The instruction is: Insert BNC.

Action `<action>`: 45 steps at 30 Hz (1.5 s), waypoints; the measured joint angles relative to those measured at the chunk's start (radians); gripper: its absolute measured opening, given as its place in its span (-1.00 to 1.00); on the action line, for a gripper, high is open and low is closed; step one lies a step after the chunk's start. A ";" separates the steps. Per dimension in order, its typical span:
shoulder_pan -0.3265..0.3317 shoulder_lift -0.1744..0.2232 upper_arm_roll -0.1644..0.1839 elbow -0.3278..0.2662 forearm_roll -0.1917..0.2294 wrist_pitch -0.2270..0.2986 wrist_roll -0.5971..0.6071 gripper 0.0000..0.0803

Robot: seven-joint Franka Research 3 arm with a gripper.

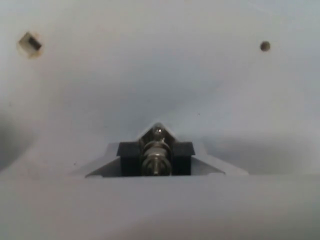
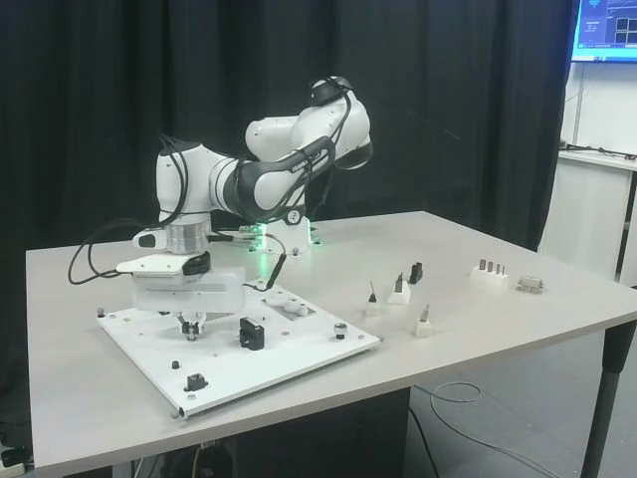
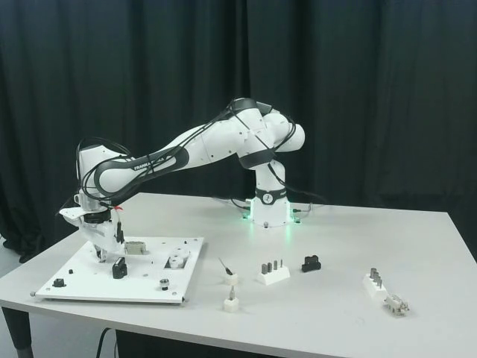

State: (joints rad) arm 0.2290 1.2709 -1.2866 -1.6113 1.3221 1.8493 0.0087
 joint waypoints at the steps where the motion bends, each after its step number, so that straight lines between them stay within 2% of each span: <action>1: 0.000 0.000 0.000 0.000 0.000 0.000 -0.013 -0.70; 8: 0.000 0.000 0.000 0.000 0.000 0.000 -0.037 -0.70; 22: -0.005 0.000 0.004 -0.001 0.010 -0.001 0.056 -0.70; 45: -0.014 -0.009 0.015 0.000 0.014 0.000 0.070 -0.70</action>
State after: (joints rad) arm 0.2145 1.2619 -1.2715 -1.6114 1.3360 1.8495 0.0784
